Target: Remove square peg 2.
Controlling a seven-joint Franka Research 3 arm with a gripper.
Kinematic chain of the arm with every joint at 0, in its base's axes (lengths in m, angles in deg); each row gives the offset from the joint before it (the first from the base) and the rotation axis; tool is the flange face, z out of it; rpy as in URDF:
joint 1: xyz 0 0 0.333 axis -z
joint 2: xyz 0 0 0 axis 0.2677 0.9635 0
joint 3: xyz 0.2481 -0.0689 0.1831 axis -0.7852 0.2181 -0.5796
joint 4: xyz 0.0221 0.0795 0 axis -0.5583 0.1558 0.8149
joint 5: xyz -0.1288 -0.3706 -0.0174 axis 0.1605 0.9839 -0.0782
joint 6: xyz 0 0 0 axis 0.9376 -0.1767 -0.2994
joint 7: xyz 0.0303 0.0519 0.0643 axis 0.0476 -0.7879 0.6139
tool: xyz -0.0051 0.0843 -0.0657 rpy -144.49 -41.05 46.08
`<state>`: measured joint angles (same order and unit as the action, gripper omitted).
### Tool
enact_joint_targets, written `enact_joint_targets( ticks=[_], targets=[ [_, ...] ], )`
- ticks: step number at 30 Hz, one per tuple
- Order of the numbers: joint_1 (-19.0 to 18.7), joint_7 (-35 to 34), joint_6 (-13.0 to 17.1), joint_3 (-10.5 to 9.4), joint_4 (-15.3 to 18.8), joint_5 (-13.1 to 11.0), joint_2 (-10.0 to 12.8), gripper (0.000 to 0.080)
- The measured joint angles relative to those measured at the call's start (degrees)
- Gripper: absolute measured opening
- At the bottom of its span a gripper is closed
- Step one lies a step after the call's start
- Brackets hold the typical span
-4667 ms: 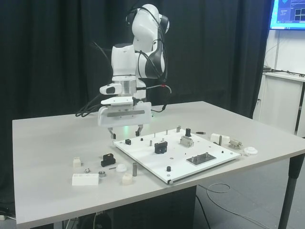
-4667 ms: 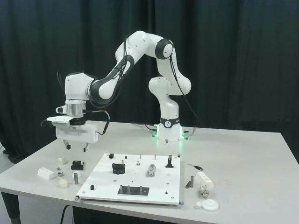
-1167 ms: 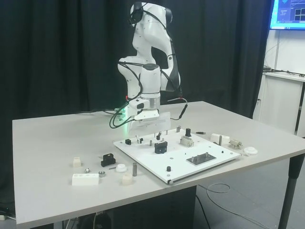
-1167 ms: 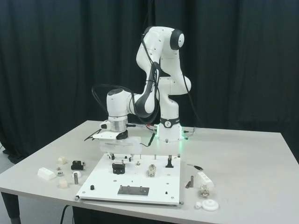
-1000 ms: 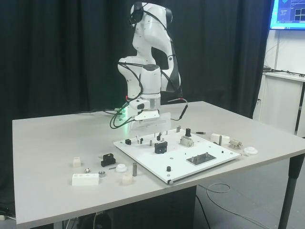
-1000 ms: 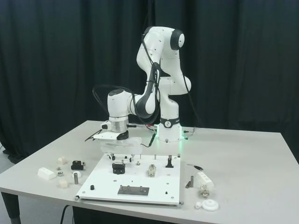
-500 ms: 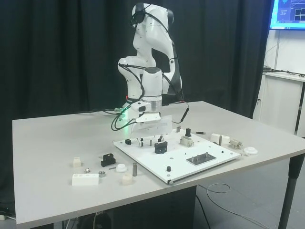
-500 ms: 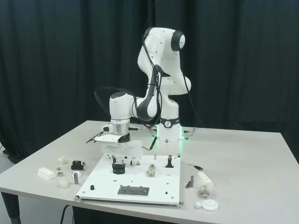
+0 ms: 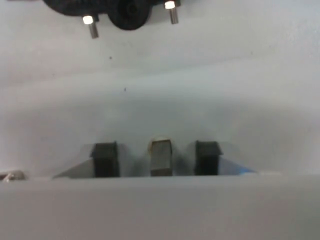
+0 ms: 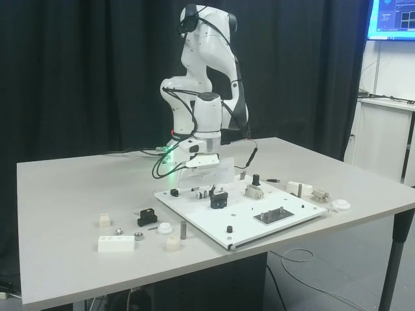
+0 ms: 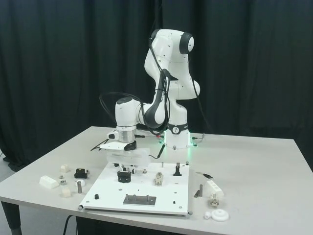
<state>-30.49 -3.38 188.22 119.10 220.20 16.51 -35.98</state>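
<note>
In the wrist view a grey square peg (image 9: 161, 158) stands upright on the white board (image 9: 210, 90). My gripper (image 9: 156, 159) is open around it, with one black fingertip (image 9: 106, 159) on each side and a gap between each pad and the peg. In the first room view the gripper (image 10: 203, 188) is low over the far left part of the board (image 10: 285, 223). The second room view shows the gripper (image 11: 128, 165) just above the board (image 11: 110, 193), and the hand hides the peg there.
A black fixture (image 10: 218, 201) with two screws sits on the board close beside the gripper. A grey plate with two pins (image 10: 273, 216) and a black post (image 10: 255, 179) are also on the board. Loose parts lie left of it: white block (image 10: 117, 243), black bracket (image 10: 147, 216), grey cylinder (image 10: 183, 229).
The arm swung from above the table left of the board to over the board, then lowered. Its fingers now straddle the peg.
</note>
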Motion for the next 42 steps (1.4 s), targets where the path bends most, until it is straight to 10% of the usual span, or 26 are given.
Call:
enact_joint_targets(
  ticks=[1, 2, 9, 10, 12, 28, 42],
  targets=[
    [0.0, 0.13, 0.0, 0.0, 0.0, 0.0, 0.0, 0.053],
    [0.0, 0.24, 0.0, 0.0, 0.0, 0.0, 0.0, 0.0354],
    [0.01, 1.48, 0.03, 0.25, 0.0, 0.17, 0.03, 0.0354],
    [0.02, 1.84, 0.03, 0.24, 0.0, 0.17, 0.03, 0.0158],
    [0.01, 2.31, 0.03, 0.24, -0.01, 0.17, 0.03, 0.0077],
    [0.04, 2.64, -0.71, 0.51, -0.14, 0.17, -0.62, 0.0077],
    [0.04, 4.3, -6.35, 2.77, -0.84, 1.21, -5.62, 0.0076]
  ],
)
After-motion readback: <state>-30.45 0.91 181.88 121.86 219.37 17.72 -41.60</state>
